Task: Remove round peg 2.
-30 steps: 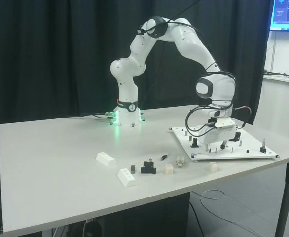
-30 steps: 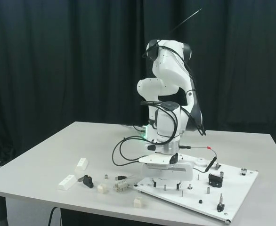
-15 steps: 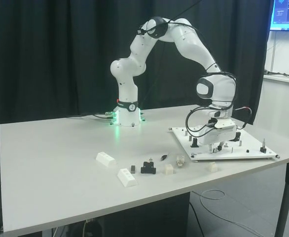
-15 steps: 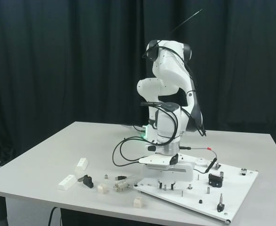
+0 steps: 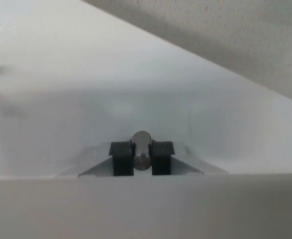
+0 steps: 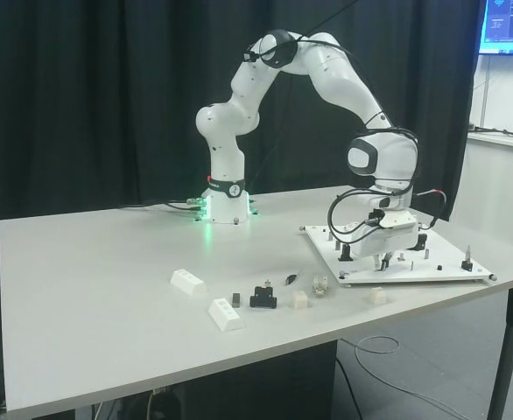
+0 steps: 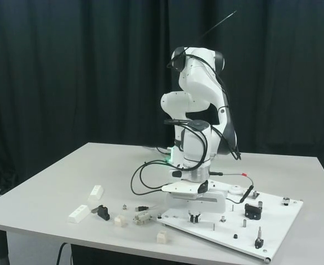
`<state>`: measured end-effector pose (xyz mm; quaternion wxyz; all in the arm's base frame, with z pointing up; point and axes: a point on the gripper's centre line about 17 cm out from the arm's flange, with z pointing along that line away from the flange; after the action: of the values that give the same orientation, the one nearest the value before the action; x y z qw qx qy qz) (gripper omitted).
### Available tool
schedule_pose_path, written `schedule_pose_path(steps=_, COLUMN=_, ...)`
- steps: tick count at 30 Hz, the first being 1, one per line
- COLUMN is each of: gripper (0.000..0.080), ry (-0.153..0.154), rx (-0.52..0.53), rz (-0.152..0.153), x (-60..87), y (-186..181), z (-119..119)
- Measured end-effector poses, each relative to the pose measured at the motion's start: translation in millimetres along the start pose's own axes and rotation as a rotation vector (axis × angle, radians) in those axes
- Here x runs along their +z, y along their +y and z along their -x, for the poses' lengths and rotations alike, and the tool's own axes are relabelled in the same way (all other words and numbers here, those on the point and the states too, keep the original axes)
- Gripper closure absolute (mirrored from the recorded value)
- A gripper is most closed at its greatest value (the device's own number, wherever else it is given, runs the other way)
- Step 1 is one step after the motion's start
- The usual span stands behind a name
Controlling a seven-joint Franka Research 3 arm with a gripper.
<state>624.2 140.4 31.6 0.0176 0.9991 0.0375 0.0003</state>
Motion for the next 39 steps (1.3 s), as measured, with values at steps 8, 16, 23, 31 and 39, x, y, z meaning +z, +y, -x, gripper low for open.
schedule_pose_path(steps=8, gripper=0.0727, ry=0.0, rx=0.0, rz=0.0, x=0.0, y=0, z=0)
schedule_pose_path(steps=16, gripper=0.0727, ry=-0.002, rx=0.0, rz=0.0, x=-0.3, y=0, z=0)
schedule_pose_path(steps=23, gripper=0.0727, ry=-0.019, rx=0.002, rz=-0.002, x=-5.3, y=0, z=2)
schedule_pose_path(steps=31, gripper=0.0728, ry=-0.04, rx=0.004, rz=-0.004, x=-15.6, y=1, z=4)
schedule_pose_path(steps=39, gripper=0.0728, ry=-0.063, rx=0.004, rz=-0.007, x=-27.1, y=2, z=8)
